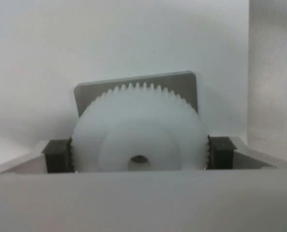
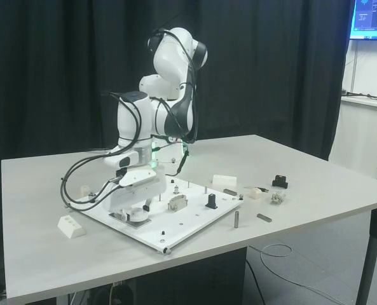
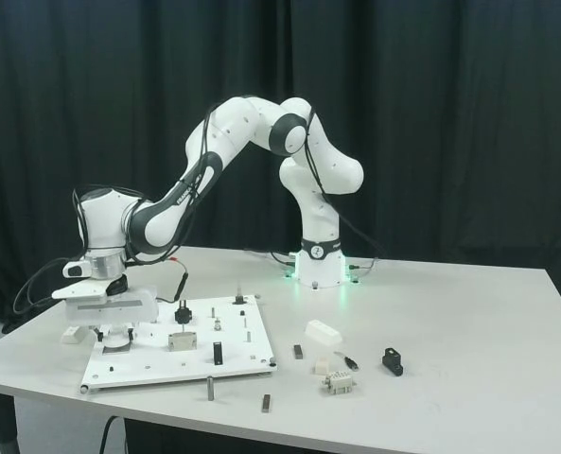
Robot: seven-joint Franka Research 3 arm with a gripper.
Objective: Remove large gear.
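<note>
The grey worktop [image 2: 315, 184] is wide, and the arm [image 3: 214, 161] reaches from its base at the back down to the near left corner of the white board [image 2: 188, 232], so there is plenty of free air above and toward the room on that side. The board carries upright pegs and small fixtures near its middle, a black block [image 2: 211, 201] among them, and these are the nearest things to hit if the lift drifts sideways. Loose parts lie on the worktop beyond the board's right end, well apart from the work. A white block [image 2: 71, 226] sits just off the board's left edge. The pincer [image 1: 139, 154] is closed on the gear [image 1: 138, 130]: in the wrist view both black pads [image 1: 58, 154] press against the toothed rim on opposite sides, with a grey plate [image 1: 182, 87] behind the gear. The gear sits low over the board's left corner, though whether it is clear of its shaft cannot be told. The step looks like the pull-off, best done straight up along the bore [image 1: 139, 159], without tilt, so the hub does not bind, and only then carried sideways.
</note>
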